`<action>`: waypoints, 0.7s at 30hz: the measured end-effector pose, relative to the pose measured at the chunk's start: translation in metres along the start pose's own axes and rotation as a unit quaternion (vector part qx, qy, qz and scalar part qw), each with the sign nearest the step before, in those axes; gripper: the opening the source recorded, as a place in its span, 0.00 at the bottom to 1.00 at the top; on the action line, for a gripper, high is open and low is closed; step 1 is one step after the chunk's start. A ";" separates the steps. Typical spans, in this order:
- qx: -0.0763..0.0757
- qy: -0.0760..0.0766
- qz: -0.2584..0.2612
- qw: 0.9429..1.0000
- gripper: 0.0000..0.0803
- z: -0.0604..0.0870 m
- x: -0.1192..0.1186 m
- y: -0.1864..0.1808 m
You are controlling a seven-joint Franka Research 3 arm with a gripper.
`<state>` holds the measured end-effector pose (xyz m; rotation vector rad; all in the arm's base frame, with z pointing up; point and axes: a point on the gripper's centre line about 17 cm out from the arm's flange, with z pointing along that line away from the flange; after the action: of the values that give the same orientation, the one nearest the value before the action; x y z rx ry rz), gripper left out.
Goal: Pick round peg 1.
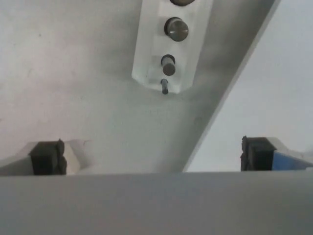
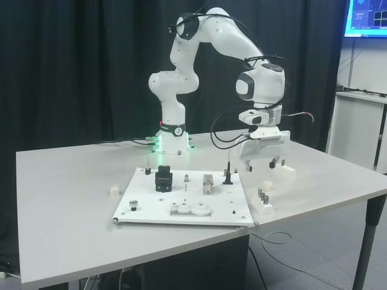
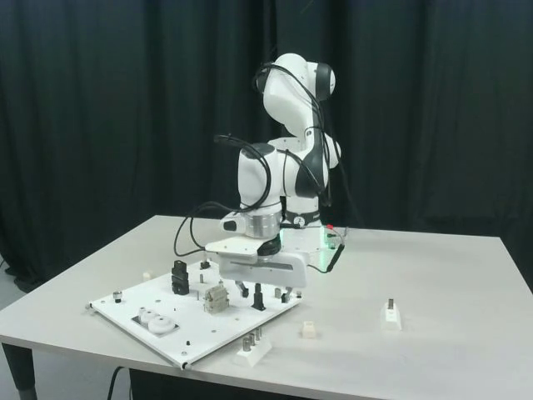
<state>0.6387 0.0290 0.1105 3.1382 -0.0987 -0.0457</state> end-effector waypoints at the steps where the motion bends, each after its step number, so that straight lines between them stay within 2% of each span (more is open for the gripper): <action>1: 0.000 -0.001 0.000 1.000 1.00 0.002 0.000 -0.001; 7: -0.001 -0.003 -0.002 1.000 1.00 0.011 0.000 -0.003; 21: -0.006 0.006 0.009 1.000 1.00 0.038 0.007 0.005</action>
<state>0.6447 0.0240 0.0727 3.1242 -0.1246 -0.0287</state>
